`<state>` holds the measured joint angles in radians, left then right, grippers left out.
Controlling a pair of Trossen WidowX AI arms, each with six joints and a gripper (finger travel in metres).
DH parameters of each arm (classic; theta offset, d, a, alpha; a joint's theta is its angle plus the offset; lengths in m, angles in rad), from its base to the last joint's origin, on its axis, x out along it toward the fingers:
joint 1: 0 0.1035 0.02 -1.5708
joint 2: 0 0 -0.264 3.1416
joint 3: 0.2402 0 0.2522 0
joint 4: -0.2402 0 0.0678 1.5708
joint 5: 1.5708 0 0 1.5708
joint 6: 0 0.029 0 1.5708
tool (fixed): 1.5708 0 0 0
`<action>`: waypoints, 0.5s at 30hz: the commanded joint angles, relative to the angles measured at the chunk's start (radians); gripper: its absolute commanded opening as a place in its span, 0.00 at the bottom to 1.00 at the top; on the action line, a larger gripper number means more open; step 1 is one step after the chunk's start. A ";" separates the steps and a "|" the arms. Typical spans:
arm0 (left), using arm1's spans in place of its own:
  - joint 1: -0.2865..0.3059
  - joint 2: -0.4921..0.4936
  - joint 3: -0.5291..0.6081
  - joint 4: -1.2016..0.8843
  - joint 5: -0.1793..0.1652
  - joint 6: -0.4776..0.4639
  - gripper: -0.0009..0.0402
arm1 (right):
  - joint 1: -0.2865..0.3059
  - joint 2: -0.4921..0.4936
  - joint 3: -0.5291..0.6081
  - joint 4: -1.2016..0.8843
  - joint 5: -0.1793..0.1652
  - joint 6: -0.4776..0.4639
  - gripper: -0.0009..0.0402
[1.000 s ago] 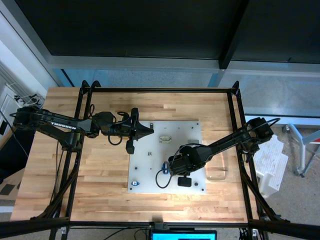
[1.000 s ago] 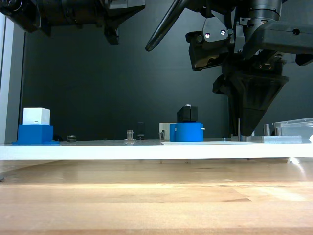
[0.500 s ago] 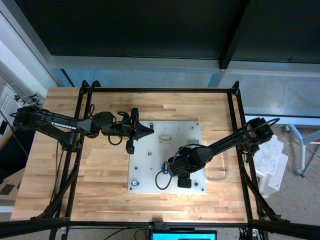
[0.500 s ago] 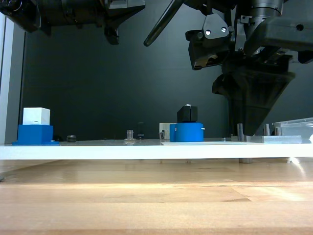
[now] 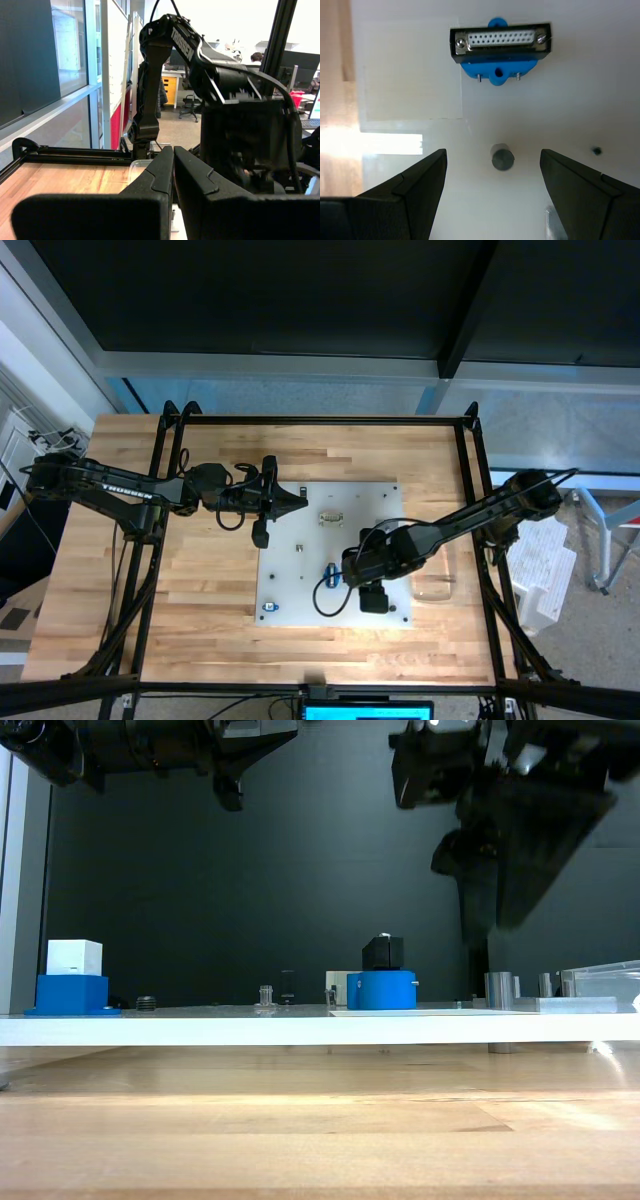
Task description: Pick the 16mm cylinder and install on the taskboard
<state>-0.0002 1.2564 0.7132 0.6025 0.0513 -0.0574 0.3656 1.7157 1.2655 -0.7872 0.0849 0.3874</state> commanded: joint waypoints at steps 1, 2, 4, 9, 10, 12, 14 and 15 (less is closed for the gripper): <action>0.000 0.000 0.000 0.000 0.000 0.000 0.02 | -0.001 -0.035 -0.002 -0.047 0.002 -0.021 0.65; 0.000 0.000 0.000 0.000 0.000 0.000 0.02 | -0.002 -0.045 -0.003 -0.059 0.002 -0.030 0.65; 0.000 0.000 0.000 0.000 0.000 0.000 0.02 | -0.002 -0.066 -0.005 -0.075 0.002 -0.031 0.64; 0.000 0.000 0.000 0.000 0.000 0.000 0.02 | -0.002 -0.116 -0.029 -0.076 0.002 -0.034 0.61; 0.000 0.000 0.000 0.000 0.000 0.000 0.02 | -0.002 -0.126 -0.037 -0.076 0.002 -0.034 0.61; 0.000 0.000 0.000 0.000 0.000 0.000 0.02 | -0.002 -0.145 -0.055 -0.075 0.002 -0.034 0.60; 0.000 0.000 0.000 0.000 0.000 0.000 0.02 | -0.002 -0.154 -0.064 -0.076 0.002 -0.034 0.59; 0.000 0.000 0.000 0.000 0.000 0.000 0.02 | -0.002 -0.157 -0.065 -0.076 0.002 -0.034 0.59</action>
